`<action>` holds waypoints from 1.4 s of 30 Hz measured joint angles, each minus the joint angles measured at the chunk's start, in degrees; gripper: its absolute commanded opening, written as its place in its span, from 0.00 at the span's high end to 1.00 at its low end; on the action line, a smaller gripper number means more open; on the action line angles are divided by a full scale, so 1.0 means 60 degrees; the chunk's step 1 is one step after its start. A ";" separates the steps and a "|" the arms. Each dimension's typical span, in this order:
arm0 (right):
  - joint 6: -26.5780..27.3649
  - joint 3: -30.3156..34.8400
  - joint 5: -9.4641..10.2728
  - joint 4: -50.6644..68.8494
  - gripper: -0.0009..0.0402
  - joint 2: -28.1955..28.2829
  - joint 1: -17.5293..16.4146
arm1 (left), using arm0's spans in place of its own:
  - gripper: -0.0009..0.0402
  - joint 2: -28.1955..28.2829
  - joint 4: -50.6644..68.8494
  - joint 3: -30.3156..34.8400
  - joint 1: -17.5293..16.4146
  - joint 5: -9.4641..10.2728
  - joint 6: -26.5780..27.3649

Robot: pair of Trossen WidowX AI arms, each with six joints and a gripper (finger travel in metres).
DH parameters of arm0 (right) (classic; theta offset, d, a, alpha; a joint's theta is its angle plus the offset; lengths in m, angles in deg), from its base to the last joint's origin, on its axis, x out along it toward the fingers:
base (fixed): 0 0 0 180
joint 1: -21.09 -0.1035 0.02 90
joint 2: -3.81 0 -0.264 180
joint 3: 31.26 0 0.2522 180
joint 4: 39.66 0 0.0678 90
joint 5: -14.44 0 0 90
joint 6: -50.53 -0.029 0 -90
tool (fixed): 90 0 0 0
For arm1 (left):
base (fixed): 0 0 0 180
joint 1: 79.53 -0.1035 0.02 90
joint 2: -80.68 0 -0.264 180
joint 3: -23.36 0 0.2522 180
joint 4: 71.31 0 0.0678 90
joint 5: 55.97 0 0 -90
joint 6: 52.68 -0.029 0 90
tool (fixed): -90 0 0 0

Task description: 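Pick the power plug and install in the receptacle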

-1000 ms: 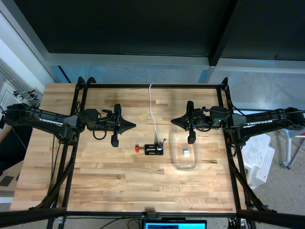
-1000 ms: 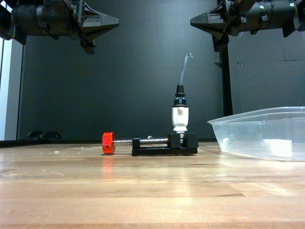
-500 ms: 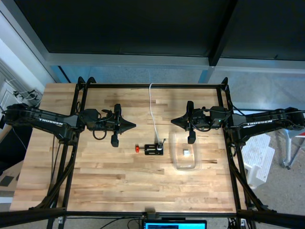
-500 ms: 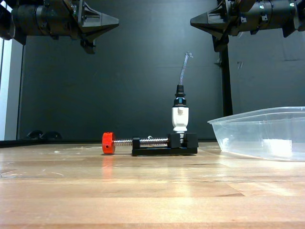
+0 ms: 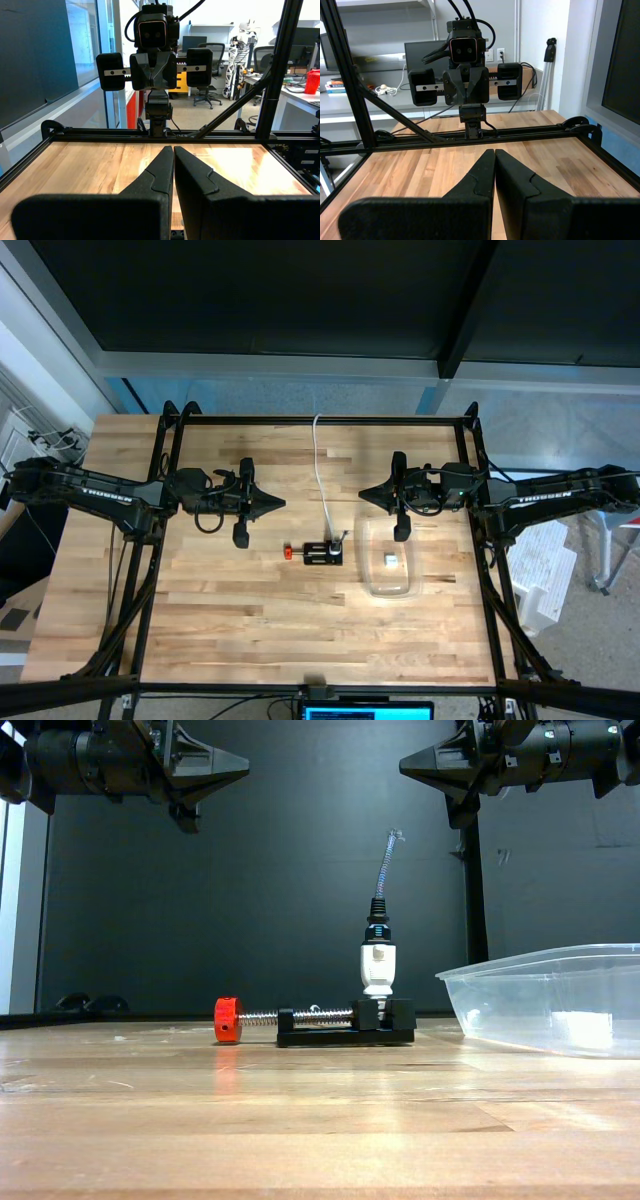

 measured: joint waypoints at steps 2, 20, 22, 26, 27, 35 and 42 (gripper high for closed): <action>0.0000 0.0000 0.0000 0.0000 0.98 0.0000 0.0000 | 0.98 0.0000 0.0000 0.0000 0.0000 -0.0004 0.0000; 0.0000 0.0000 0.0000 0.0007 0.98 0.0000 0.0000 | 0.98 0.0000 0.0000 -0.0004 0.0000 0.0000 0.0000; 0.0000 0.0000 -0.0004 0.0007 0.98 0.0000 0.0000 | 0.98 0.0000 0.0000 0.0000 0.0000 -0.0004 0.0000; 0.0000 0.0000 -0.0004 0.0026 0.98 0.0000 0.0000 | 0.98 0.0000 0.0000 -0.0004 0.0000 -0.0004 0.0000; 0.0004 0.0000 0.0000 0.0047 0.98 0.0000 0.0000 | 0.98 0.0000 -0.0004 0.0000 0.0000 0.0000 0.0000; 0.0000 0.0000 -0.0004 0.0171 0.98 0.0004 0.0000 | 0.98 0.0000 0.0000 0.0000 0.0000 0.0000 0.0000; 0.0000 0.0000 -0.0004 0.0171 0.98 0.0004 0.0000 | 0.98 0.0000 0.0000 0.0000 0.0000 -0.0004 0.0000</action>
